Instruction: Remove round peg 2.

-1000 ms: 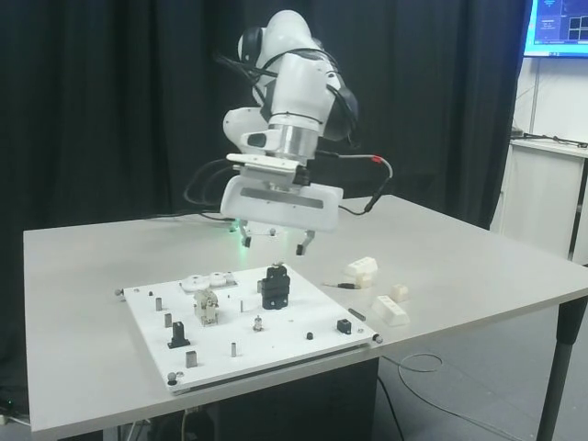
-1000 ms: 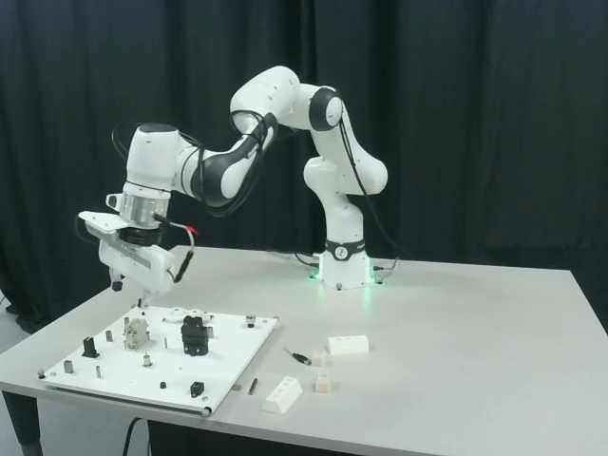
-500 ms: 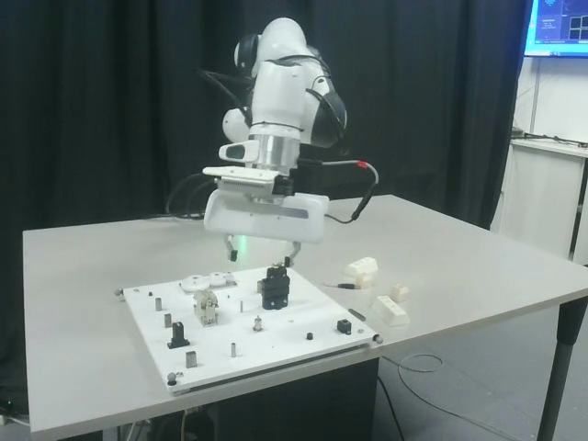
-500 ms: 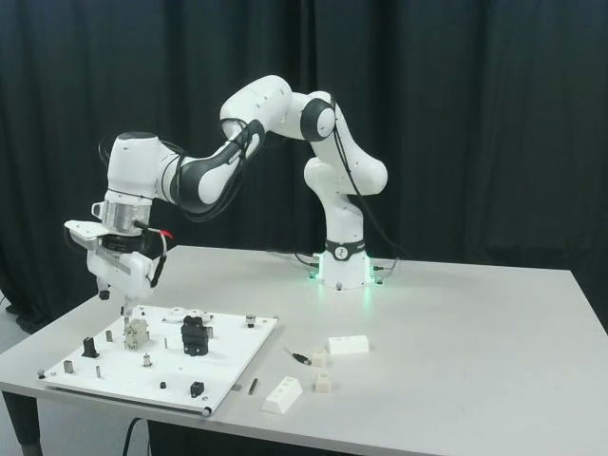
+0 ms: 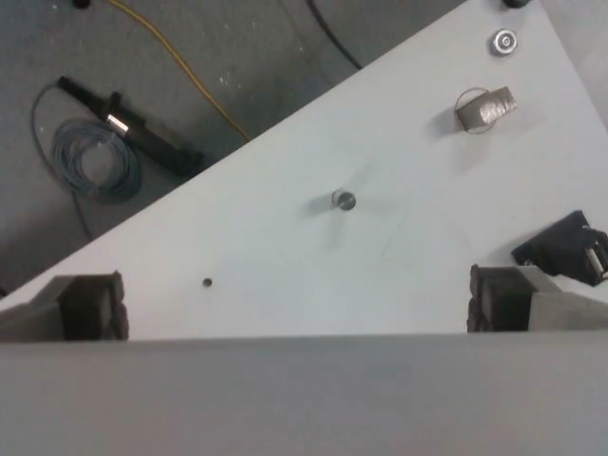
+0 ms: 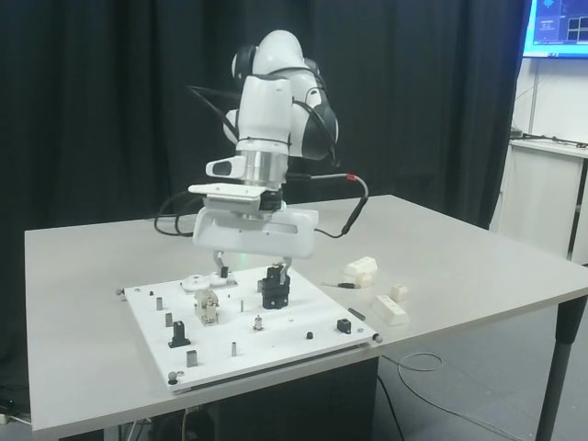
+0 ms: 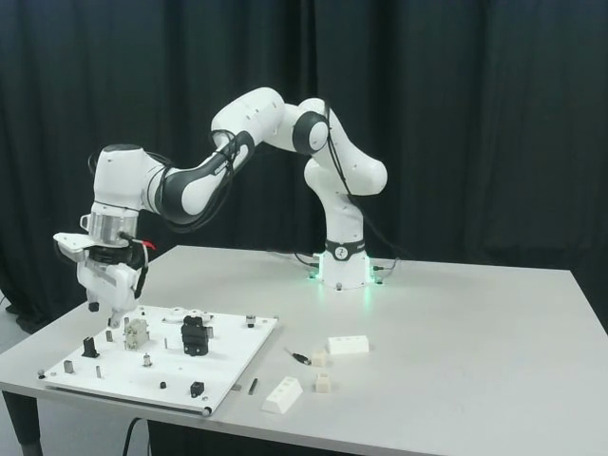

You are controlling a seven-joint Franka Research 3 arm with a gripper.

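Grey upright round peg [image 5: 343,200] (small)

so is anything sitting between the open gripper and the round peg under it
Nothing visible. In the wrist view the round peg stands alone on bare white board, with open air between it and the gripper. The black fixture sits off to one side.

A robotics laboratory or test cell, curtained off on all sides by black drapes [image 7: 475,114]. At centre, a white robot arm [image 7: 285,123] bolted to a grey table [image 7: 475,332], green light glowing at its base. On the table, a white board [image 6: 248,331] of small fixtures and pegs, with loose white blocks [image 6: 361,269] beside it. In one corner, a wall screen [image 6: 559,23]; on the floor, coiled cable [image 5: 95,161].
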